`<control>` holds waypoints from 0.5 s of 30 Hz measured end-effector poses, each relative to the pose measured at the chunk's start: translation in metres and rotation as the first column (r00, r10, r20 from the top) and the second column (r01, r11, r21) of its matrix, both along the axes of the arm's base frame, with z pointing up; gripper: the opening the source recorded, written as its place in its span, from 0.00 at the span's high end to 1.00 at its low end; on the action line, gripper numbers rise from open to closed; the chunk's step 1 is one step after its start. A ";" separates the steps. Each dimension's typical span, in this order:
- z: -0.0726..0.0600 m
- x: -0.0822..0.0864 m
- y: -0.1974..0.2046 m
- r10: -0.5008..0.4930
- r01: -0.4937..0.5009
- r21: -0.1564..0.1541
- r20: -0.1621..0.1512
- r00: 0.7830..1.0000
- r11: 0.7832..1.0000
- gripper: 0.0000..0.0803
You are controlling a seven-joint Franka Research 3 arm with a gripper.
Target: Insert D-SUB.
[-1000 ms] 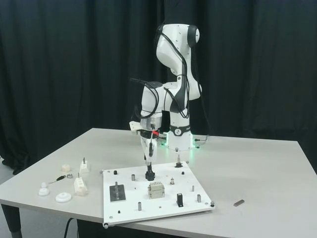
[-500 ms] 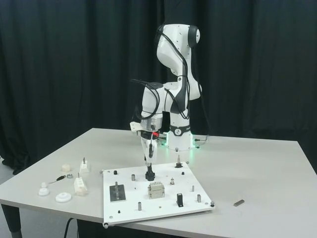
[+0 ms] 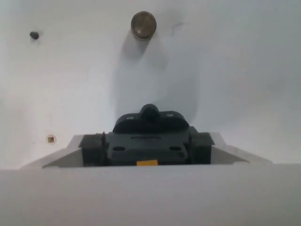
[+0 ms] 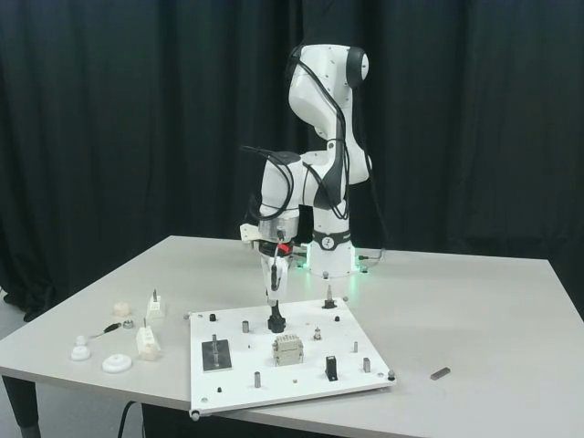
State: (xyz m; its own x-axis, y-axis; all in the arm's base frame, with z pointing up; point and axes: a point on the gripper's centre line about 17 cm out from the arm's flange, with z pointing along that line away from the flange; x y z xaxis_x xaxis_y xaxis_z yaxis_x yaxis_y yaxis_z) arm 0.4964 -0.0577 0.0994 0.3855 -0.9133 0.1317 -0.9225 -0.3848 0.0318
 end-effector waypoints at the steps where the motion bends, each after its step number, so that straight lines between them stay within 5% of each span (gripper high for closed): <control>1: 0.000 0.000 0.000 -0.001 0.001 0.000 -0.001 1.000 1.000 0.53; 15: -0.001 -0.006 0.002 0.000 0.000 -0.001 -0.027 1.000 1.000 0.53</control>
State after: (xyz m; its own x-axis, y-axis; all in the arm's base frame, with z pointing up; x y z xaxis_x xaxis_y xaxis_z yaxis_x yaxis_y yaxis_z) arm 0.4905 -0.0554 0.0987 0.3890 -0.9131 0.1222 -0.9212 -0.3848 0.0570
